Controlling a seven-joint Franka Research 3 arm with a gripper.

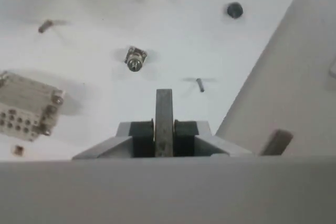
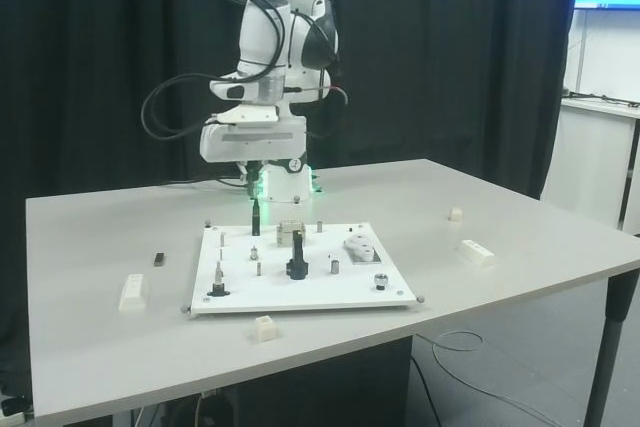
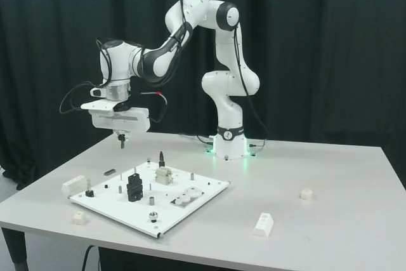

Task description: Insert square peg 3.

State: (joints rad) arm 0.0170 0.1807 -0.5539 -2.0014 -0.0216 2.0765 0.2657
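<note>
In the wrist view my gripper is shut on a grey square peg that sticks out past the black fingertips. It hangs above the white board, near the board's edge, where the grey table begins. From the room views, the gripper hovers well above the board's back left part, with the peg's tip pointing down. In the first room view the gripper is over the board's far side. I cannot make out which hole fits the peg.
On the board stand a multi-pin connector, a round threaded fitting, a thin pin, a black knob and a tall black part. Small white blocks and a dark piece lie on the table around it.
</note>
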